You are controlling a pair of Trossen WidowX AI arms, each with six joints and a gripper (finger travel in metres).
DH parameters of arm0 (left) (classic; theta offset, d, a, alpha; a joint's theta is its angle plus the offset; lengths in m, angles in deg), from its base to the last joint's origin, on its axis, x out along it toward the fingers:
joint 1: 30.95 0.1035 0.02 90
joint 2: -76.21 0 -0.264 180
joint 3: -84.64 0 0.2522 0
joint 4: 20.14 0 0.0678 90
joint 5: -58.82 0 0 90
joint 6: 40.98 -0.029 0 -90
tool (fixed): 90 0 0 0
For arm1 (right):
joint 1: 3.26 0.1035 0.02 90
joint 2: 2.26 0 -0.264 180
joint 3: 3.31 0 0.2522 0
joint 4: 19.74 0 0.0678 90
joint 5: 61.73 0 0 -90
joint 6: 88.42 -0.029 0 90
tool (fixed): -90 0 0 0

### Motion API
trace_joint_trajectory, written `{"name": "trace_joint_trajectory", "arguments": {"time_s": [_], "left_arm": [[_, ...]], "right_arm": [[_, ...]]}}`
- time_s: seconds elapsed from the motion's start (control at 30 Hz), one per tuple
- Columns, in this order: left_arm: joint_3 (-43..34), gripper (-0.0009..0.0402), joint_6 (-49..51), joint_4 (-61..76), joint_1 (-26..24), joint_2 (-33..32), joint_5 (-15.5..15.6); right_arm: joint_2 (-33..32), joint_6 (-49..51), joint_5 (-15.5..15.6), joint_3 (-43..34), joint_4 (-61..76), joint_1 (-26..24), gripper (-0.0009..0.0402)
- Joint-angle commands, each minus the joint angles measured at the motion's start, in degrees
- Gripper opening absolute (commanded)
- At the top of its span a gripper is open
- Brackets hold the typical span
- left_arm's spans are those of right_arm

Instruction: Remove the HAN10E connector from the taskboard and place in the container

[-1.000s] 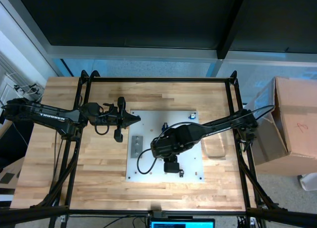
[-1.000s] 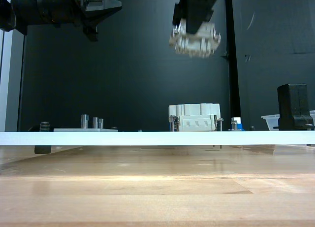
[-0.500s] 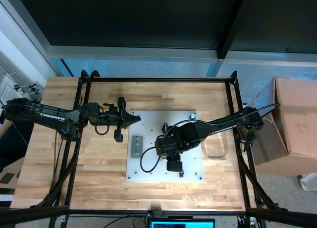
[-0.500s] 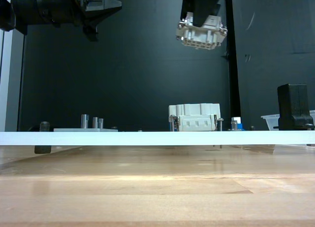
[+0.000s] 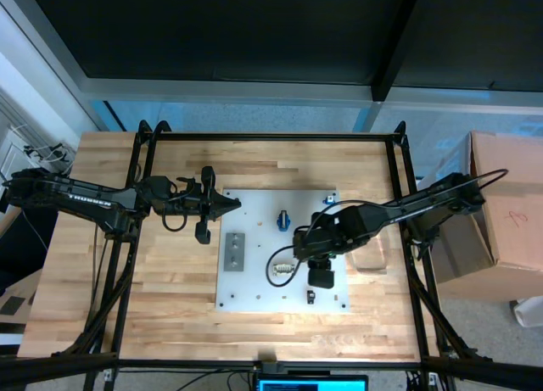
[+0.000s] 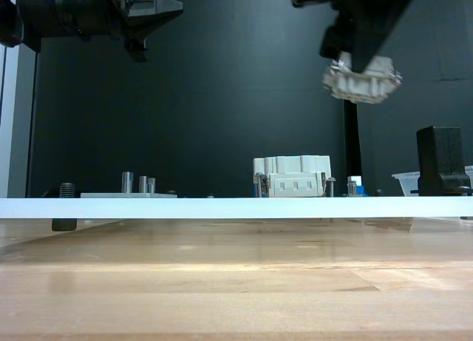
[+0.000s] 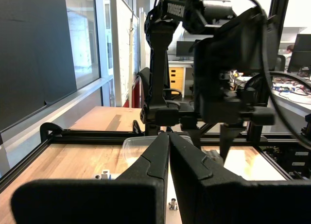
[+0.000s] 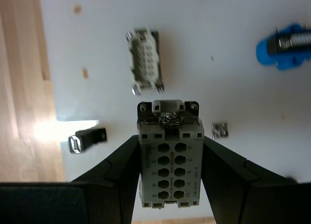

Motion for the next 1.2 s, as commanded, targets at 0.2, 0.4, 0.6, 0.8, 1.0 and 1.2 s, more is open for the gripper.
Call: {"name": "trace_joint_trajectory", "arguments": {"time_s": [0.2,0.4,0.6,0.8,1.0,1.2], "left_arm": [[0.0,0.0,0.0,0.0,0.02,-0.02,0.0],[0.0,0.0,0.0,0.0,0.02,-0.02,0.0],[0.0,0.0,0.0,0.0,0.02,-0.02,0.0],[0.0,0.0,0.0,0.0,0.0,-0.02,0.0],[0.0,0.0,0.0,0.0,0.0,-0.02,0.0],[0.0,0.0,0.0,0.0,0.02,-0.02,0.0]], "right_arm": [[7.67,-1.55,-0.09,9.99,-1.03,-0.11,0.0],[12.44,-2.49,-0.15,14.53,-1.07,-0.13,0.0],[17.51,-4.15,-1.44,18.73,-0.98,-0.24,0.0],[21.81,-5.64,-1.46,21.99,-0.55,-0.24,0.0],[25.92,-7.74,-1.44,25.62,0.81,-0.24,0.0],[29.64,-10.6,-1.44,29.33,1.81,-0.24,0.0]]}}
